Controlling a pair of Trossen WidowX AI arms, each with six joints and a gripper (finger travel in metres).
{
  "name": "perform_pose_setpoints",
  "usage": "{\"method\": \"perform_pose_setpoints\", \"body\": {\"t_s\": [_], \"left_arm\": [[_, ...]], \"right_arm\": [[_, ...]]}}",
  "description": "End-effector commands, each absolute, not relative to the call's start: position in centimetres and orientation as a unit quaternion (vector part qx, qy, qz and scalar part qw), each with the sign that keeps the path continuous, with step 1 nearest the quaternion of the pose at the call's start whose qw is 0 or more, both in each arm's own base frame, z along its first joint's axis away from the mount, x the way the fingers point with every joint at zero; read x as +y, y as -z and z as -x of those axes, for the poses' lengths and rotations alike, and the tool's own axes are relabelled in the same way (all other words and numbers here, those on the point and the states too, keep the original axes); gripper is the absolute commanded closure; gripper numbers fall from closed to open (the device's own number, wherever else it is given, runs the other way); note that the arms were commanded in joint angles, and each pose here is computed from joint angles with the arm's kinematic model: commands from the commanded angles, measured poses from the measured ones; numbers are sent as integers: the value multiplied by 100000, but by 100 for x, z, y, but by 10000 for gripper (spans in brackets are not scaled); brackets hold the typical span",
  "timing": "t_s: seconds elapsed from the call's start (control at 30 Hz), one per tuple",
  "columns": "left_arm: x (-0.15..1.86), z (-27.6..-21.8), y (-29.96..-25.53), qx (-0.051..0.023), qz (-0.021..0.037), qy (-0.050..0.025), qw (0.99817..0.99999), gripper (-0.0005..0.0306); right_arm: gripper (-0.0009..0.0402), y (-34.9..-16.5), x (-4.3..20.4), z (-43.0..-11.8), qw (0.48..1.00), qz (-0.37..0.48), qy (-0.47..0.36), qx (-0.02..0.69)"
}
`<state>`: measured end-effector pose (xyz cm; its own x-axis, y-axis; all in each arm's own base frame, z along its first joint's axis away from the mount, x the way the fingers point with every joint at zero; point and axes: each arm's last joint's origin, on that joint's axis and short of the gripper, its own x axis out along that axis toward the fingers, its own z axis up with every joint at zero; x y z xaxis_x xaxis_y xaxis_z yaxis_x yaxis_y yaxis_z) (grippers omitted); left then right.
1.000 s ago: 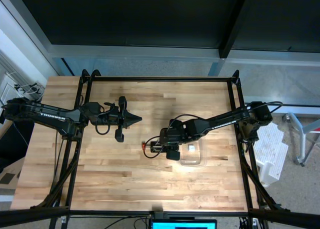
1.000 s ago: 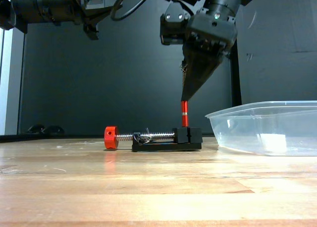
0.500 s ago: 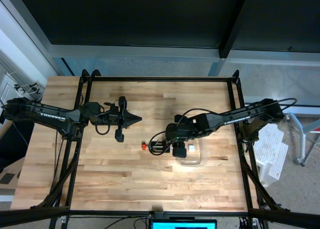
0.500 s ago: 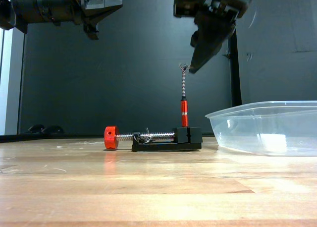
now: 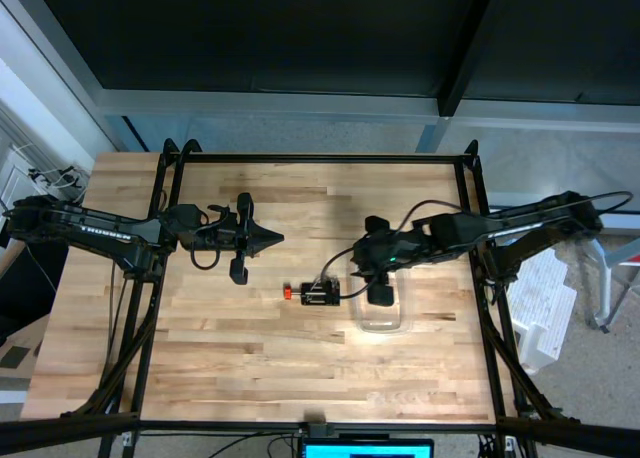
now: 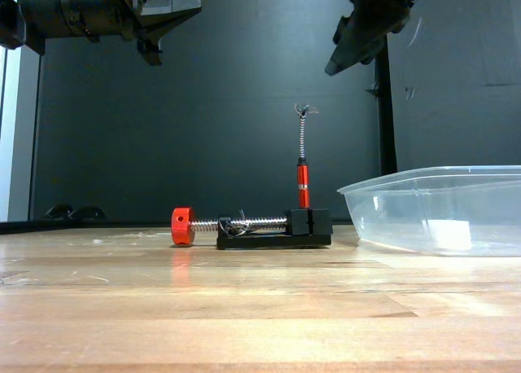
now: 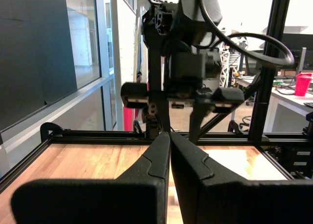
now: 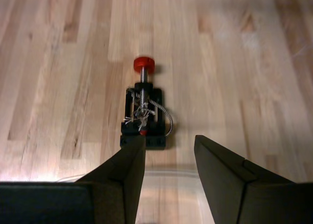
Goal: Pick the RCA connector and install on taskboard
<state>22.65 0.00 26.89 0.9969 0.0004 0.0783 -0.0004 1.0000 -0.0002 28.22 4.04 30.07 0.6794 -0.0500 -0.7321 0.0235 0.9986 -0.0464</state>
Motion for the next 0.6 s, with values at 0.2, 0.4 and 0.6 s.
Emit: {"method": "perform_pose_setpoints", "body": {"t_s": [0.2,0.4,0.6], "left_arm": [[0,-2265,-2690,-3938,-8,-19,99922,300],[1,-2265,-2690,-3938,10,-38,99922,300],[0,-2265,-2690,-3919,11,-19,99923,300]], "right_arm": [[314,-3087,217,-2567,95285,1763,3135,30130],[357,-3102,72,-2440,97128,1514,2513,23611],[392,-3094,12,-2345,98621,1713,2927,16201]]}}
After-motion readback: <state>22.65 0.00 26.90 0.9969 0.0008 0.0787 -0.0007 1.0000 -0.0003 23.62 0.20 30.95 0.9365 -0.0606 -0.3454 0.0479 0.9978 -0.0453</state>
